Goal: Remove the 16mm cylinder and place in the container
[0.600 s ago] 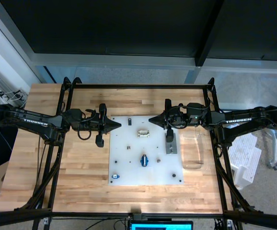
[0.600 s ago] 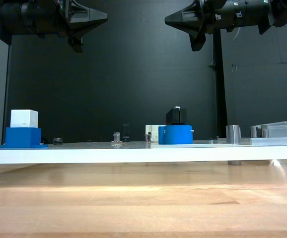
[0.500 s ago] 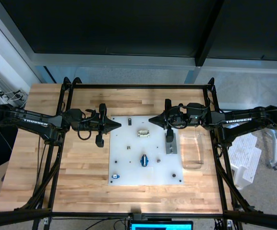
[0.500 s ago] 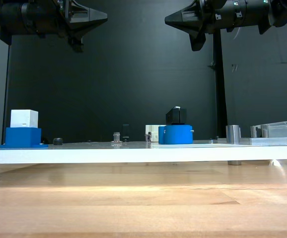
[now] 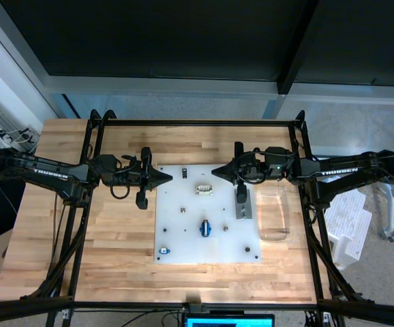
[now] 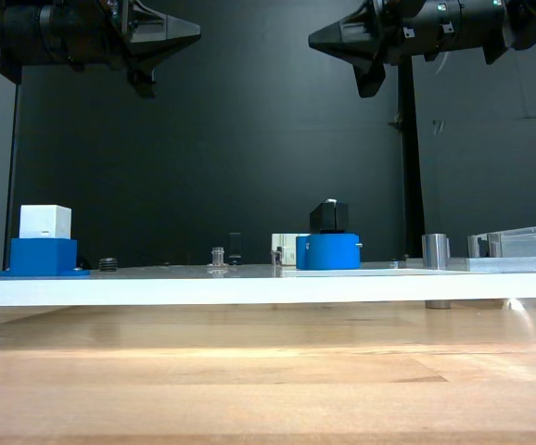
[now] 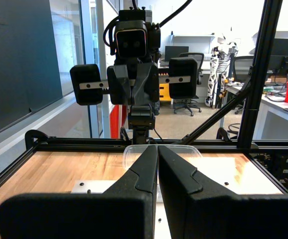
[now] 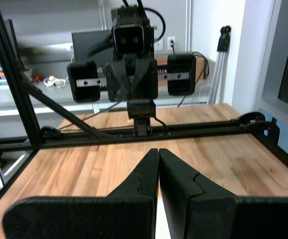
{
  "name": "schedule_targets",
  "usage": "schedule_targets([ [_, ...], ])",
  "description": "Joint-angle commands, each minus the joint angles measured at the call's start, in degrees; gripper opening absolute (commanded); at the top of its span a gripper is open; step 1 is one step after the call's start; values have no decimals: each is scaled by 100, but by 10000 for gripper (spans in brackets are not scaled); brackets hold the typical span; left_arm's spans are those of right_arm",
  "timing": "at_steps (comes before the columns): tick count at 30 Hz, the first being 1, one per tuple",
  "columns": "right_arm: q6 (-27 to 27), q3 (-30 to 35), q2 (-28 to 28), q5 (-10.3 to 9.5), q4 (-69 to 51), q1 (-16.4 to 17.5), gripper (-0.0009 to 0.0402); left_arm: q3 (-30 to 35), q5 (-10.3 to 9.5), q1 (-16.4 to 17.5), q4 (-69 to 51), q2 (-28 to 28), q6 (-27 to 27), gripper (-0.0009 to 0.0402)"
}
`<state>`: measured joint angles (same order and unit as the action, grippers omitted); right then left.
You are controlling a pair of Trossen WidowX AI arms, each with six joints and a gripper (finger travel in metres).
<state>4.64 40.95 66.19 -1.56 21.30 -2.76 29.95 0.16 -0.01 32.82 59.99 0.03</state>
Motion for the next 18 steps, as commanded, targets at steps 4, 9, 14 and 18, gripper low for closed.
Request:
schedule_targets([
  [4,2,463,2,0,-1602,129,0,0,2,2,2,2,0,0],
  [9,17,892,42,17,-2970,426,0,0,2,0,2,2,2,0],
  [14,155,1255,225,48,-3971,656,0,0,2,2,0,2,0,0],
  [18,247,1556,483,68,-4701,848,0,0,2,2,2,2,2,0],
])
